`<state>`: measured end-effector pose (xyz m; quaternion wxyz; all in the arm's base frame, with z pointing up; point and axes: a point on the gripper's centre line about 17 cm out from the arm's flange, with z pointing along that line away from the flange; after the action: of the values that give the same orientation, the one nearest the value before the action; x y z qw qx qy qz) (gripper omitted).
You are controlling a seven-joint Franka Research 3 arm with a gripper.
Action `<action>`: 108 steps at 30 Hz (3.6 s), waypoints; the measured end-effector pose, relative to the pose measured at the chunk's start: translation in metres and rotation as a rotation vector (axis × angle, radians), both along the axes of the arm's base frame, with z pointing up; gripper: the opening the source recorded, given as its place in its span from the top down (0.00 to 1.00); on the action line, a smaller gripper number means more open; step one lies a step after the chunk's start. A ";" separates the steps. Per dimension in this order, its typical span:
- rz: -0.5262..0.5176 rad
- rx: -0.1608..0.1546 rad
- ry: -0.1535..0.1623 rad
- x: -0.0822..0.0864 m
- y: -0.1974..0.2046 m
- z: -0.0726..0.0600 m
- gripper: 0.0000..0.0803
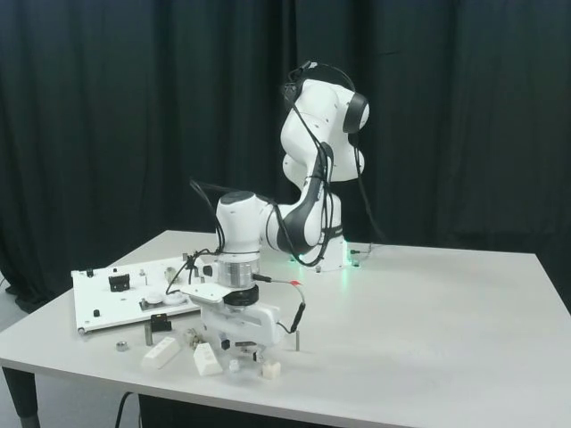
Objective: Remove medium gear.
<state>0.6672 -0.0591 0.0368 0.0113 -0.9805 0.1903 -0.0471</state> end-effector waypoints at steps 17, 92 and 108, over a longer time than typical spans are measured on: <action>-0.037 0.000 -0.009 0.005 -0.012 0.008 0.00; -0.247 -0.067 0.128 -0.111 -0.279 0.083 0.00; -0.255 -0.015 0.122 -0.156 -0.312 0.071 0.00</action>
<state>0.5114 -0.3714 0.1075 -0.0139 -0.9495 0.3131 0.0101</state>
